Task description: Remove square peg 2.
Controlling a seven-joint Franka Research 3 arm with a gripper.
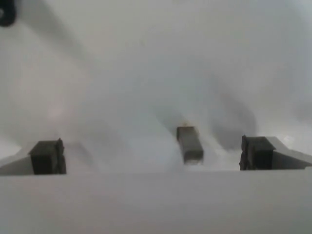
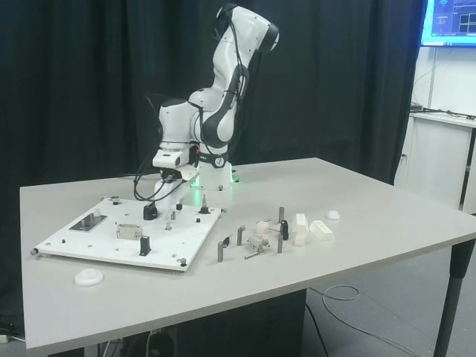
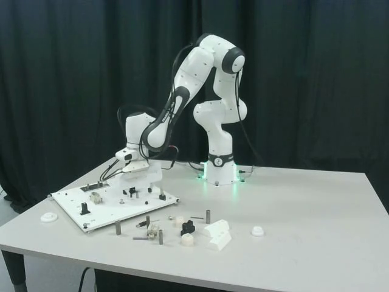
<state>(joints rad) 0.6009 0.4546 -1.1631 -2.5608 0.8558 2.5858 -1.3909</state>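
Two dark fingertips [image 1: 48,157] flank one square peg [image 1: 189,143], jaws spread apart over the white board [image 2: 111,245].

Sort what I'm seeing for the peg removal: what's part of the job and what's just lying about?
Part of the job:
- hand, fingers apart, low over the board
- square peg standing between the fingers
- white board holding it

Lying about:
- loose pegs on the grey table beside the board
- white blocks
- white discs

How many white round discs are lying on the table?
2. One white disc lies near the white board's front corner; the other white disc sits beyond the loose white blocks. Clutter may hide more.
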